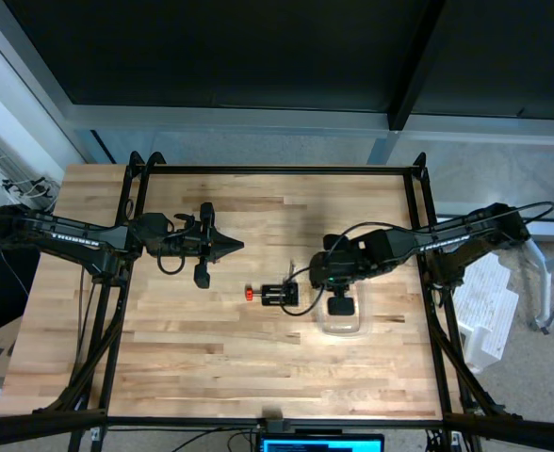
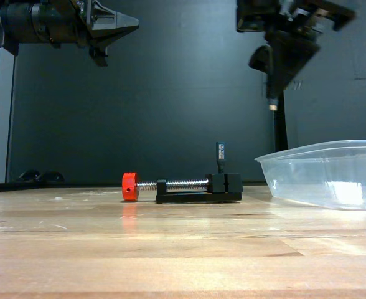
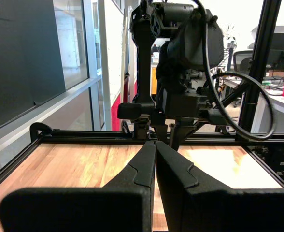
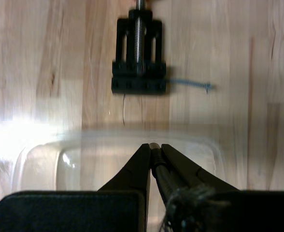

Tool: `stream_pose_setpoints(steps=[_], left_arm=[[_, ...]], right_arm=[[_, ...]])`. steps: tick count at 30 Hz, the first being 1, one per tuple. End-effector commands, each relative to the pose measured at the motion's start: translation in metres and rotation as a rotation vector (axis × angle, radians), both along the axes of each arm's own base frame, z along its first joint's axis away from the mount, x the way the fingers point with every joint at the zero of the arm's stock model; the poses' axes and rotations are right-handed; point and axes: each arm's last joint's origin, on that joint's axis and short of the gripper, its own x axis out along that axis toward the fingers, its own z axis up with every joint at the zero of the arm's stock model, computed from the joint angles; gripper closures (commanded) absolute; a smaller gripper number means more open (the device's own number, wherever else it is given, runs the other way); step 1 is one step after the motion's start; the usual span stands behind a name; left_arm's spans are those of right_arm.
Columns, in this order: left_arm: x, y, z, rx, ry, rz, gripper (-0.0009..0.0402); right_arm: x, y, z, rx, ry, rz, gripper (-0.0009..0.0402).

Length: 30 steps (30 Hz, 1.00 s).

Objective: Remove the USB-C connector from taskboard and place in the container

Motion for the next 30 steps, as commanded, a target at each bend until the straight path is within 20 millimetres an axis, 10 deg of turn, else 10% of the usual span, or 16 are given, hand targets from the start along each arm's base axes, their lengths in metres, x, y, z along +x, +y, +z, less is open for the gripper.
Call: stream_pose_setpoints(steps=[1,14,30], left_arm=[[0.0,0.0,0.0,0.0,0.0,0.0,0.0393],[0.0,0.0,0.0,0.0,0.0,0.0,0.0393],[0.0,0.0,0.0,0.0,0.0,0.0,0.0393]], right_arm=[[-0.012,0.0,-0.007,-0.001,0.011,0.0,0.0393],[-0.055,-0.002,-0.033,0.006,0.057,-0.02,0.0389],[-0.058,-0.002,-0.033,-0.009,0.044,-0.04,0.0297]])
